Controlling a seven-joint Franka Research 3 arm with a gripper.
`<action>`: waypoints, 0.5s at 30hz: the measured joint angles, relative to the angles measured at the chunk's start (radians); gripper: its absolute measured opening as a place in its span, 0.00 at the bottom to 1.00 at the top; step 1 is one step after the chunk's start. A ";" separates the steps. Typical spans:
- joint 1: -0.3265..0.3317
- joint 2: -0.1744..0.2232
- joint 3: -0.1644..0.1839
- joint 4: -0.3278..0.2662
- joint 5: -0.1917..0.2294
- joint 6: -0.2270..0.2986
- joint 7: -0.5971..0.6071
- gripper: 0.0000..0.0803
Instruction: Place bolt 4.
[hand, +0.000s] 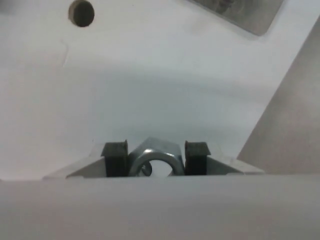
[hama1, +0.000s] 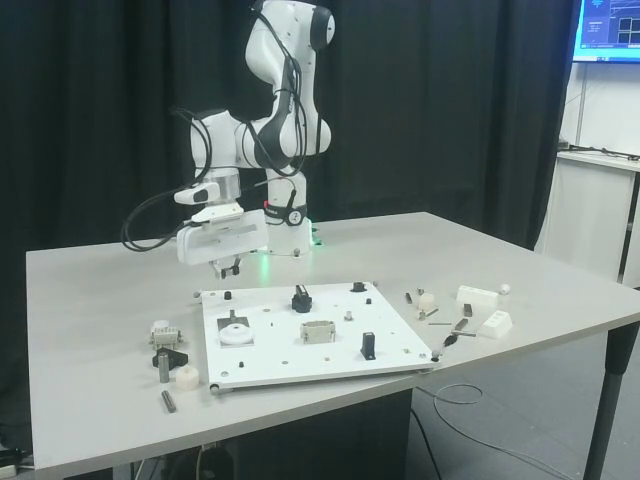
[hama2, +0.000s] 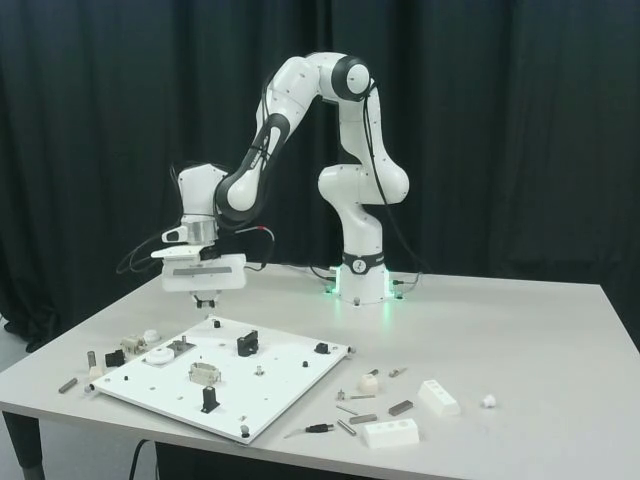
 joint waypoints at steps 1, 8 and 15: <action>0.000 0.000 0.000 0.001 0.000 0.000 0.000 0.30; 0.000 -0.001 -0.002 0.008 -0.001 -0.010 0.015 0.30; 0.006 -0.010 0.001 0.025 -0.001 -0.055 0.074 0.30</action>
